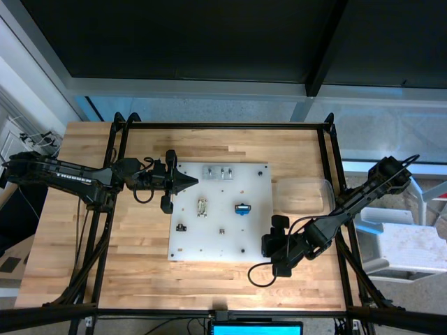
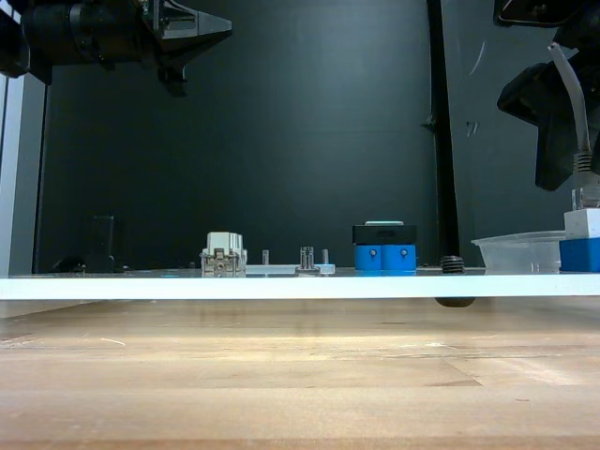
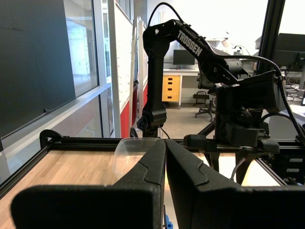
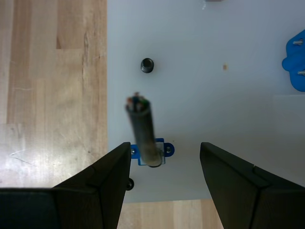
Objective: Remove the rj45 connector and place it in the container
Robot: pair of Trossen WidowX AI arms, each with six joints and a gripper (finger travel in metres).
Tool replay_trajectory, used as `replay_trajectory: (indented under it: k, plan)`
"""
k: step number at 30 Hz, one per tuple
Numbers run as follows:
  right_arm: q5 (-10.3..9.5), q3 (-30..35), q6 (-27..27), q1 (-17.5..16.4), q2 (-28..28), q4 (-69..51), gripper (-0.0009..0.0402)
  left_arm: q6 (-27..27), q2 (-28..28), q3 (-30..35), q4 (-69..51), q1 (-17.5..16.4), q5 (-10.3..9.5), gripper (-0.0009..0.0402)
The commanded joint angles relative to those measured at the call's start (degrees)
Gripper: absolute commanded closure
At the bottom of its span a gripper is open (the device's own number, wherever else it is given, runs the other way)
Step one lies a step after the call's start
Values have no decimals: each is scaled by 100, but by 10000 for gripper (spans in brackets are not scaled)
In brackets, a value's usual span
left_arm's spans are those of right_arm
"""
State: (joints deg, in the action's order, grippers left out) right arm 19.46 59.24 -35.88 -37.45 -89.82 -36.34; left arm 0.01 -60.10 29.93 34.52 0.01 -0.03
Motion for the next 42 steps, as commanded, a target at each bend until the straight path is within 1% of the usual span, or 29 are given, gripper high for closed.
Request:
replay_trajectory:
  k: [1, 8, 13, 34, 37, 42]
  plan:
    - [4, -66, -11, 9, 2, 20, 196, 0, -2, 2, 2, -2, 0, 393]
    - [9, -260, -11, 11, 2, 295, 197, 0, -2, 2, 2, -2, 0, 393]
    - [48, -293, -9, 22, 2, 348, 197, 0, 0, 2, 2, 0, 0, 393]
    - [50, -321, 35, 35, 2, 321, 198, 0, 0, 2, 2, 0, 0, 393]
    - [50, -334, 35, 35, 2, 326, 207, 0, -2, 2, 2, -2, -2, 393]
    - [50, -334, 35, 35, 2, 348, 236, 0, 0, 2, 2, 0, 0, 393]
